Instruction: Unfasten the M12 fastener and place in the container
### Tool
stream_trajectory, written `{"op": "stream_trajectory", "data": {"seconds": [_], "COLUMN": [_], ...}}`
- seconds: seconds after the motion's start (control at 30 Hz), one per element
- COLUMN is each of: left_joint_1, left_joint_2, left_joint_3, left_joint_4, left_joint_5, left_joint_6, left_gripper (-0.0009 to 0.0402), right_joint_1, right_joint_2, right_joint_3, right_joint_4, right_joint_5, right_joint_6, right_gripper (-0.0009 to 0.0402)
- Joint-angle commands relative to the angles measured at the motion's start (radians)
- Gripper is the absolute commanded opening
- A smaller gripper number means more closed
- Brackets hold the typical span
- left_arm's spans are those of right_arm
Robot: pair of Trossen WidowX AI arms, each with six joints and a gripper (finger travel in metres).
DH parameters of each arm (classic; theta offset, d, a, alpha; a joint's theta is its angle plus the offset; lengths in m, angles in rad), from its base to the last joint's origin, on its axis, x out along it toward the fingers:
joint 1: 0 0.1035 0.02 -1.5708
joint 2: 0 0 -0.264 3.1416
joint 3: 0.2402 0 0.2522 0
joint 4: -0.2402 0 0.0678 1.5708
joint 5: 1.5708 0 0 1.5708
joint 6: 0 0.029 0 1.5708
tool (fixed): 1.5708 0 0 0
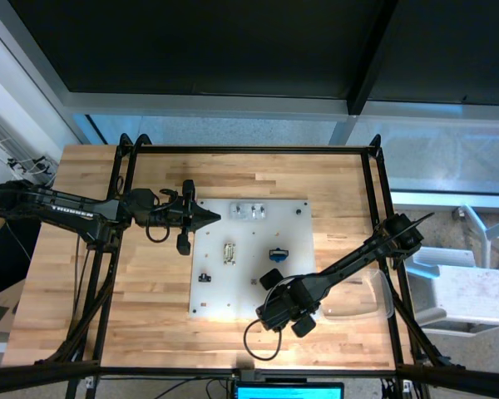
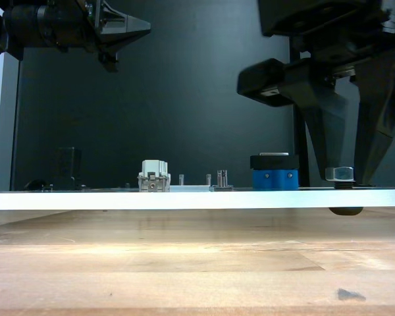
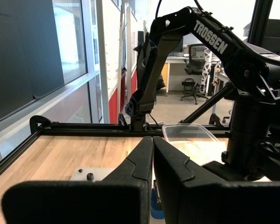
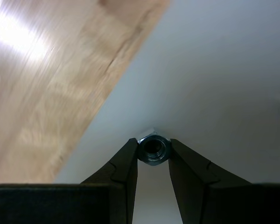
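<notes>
Pale wooden table [image 4: 42,93] fills the near ground, with the white board [image 4: 224,70] lying on it. My right gripper [image 2: 347,172] stands over the board's near edge, fingers drawn narrow and clamped on the small silver nut [image 4: 153,149]. The nut sits between the tips, low to the board, seemingly atop its dark stud [image 2: 345,185]. Whether any threads are engaged I cannot tell.

I judge the step to be unscrewing. I'd keep the tool square over the stud, turn without side pull, and lift only once the nut runs free.

Behind the tool, toward its arm's base, the tray [image 1: 366,306] holds no nut that I can see. Farther off, the left gripper [image 3: 152,144] hangs high, fingers closed on nothing. "TROSSEN" reads on the right arm [image 3: 213,35].
</notes>
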Motion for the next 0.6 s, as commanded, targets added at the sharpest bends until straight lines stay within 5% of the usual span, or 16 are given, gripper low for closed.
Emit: {"op": "stream_trajectory", "data": {"seconds": [0.03,0.37,0.6], "left_joint_1": [0.000,0.000,0.000], "left_joint_2": [0.000,0.000,0.000], "left_joint_3": [0.000,0.000,0.000], "left_joint_4": [0.000,0.000,0.000], "left_joint_5": [0.000,0.000,0.000], "left_joint_6": [0.000,0.000,0.000], "left_gripper": [0.0000,0.0000,0.0000], "right_joint_1": [0.001,0.001,0.000], "right_joint_2": [-0.004,-0.013,-0.016], "right_joint_3": [0.000,0.000,0.000], "right_joint_4": [-0.002,-0.017,-0.006], "right_joint_5": [-0.003,-0.002,0.005], "right_joint_6": [-0.157,-0.475,-0.489], "right_gripper": [0.0008,0.0003,0.0010]}}
